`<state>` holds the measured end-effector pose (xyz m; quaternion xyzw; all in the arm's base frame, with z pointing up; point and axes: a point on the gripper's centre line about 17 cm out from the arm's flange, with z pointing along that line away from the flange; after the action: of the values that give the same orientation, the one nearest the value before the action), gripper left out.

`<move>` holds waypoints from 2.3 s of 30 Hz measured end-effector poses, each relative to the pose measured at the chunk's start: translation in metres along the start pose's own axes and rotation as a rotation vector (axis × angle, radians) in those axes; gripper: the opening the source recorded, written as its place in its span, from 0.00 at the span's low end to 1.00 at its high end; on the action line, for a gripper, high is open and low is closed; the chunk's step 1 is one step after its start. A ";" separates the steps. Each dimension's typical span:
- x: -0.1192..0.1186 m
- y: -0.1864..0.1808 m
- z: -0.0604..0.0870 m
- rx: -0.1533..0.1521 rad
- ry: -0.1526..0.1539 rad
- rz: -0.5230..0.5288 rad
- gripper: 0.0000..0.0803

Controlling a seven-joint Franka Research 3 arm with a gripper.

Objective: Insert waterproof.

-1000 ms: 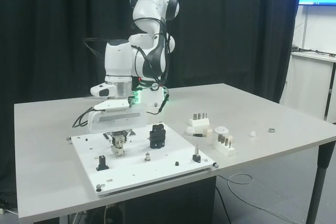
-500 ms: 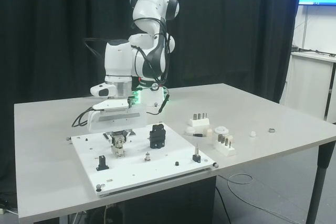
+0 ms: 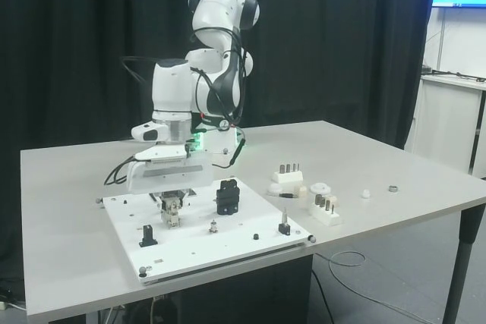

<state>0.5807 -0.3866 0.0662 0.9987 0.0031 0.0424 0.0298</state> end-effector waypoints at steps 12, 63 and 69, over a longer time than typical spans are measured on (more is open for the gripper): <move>0.000 0.000 0.000 -0.001 0.000 -0.005 0.39; 0.000 -0.035 -0.034 0.018 -0.056 -0.054 1.00; 0.000 -0.044 -0.033 0.022 -0.057 -0.055 1.00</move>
<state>0.5780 -0.3407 0.0967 0.9993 0.0302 0.0130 0.0201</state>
